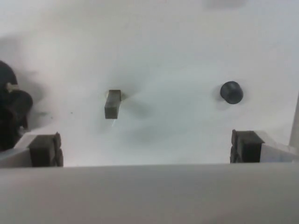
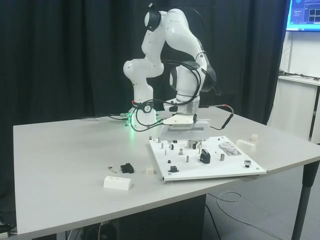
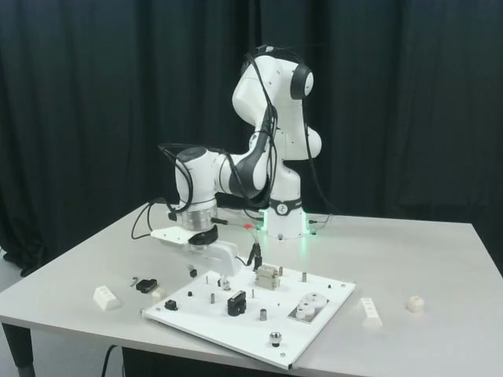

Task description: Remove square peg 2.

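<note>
The pincer [image 1: 145, 149] was seen spread wide with nothing held, its two black pads sitting well apart on either side of the wrist view. Between them, a bit off toward one pad and not centred, the peg [image 1: 112, 103] was standing upright out of the white board [image 1: 177, 56], small, dark and square in section. It was judged to be light and stiff, probably metal or hard plastic, so nothing that would be crushed, but likely smooth enough to slip if only the tip were caught. The best hold would be across two flat opposite faces, low down near the board, with a straight pull up so it isn't jammed in its hole. How tightly it was seated couldn't be told. A round black knob [image 1: 231, 92] was seen nearby, well apart from the peg, and some black hardware was cut off at the edge of the wrist view and couldn't be identified. From the room cameras the arm [image 2: 172, 55] was seen bent down over the far part of the board on the grey bench [image 2: 65, 150], but the pegs there were too tiny to be told apart, and the pincer itself was mostly hidden by the wrist housing. Whether this peg was really number 2 couldn't be confirmed, as no labels were readable.
</note>
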### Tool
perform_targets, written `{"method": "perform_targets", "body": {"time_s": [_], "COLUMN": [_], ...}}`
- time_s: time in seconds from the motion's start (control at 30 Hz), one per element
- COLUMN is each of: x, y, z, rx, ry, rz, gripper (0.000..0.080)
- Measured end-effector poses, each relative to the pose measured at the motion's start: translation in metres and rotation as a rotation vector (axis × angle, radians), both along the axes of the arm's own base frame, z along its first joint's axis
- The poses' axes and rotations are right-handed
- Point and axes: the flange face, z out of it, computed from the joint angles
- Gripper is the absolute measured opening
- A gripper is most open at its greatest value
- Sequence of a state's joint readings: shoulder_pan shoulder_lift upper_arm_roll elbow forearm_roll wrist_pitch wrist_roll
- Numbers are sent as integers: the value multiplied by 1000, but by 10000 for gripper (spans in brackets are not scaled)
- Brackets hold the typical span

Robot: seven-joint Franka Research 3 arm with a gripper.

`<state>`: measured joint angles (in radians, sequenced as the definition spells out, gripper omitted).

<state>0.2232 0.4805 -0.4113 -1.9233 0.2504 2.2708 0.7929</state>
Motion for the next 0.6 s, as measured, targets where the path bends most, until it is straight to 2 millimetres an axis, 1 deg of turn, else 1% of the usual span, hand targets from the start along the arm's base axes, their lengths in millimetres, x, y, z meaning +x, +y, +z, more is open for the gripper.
{"method": "perform_targets", "body": {"time_s": [0.33, 0.6], "x": [-10, -13], "y": [4, 10], "z": [-7, -14], "rx": [-19, -29], "ry": [-44, -69], "rz": [-46, -39], "gripper": [800, 800]}}
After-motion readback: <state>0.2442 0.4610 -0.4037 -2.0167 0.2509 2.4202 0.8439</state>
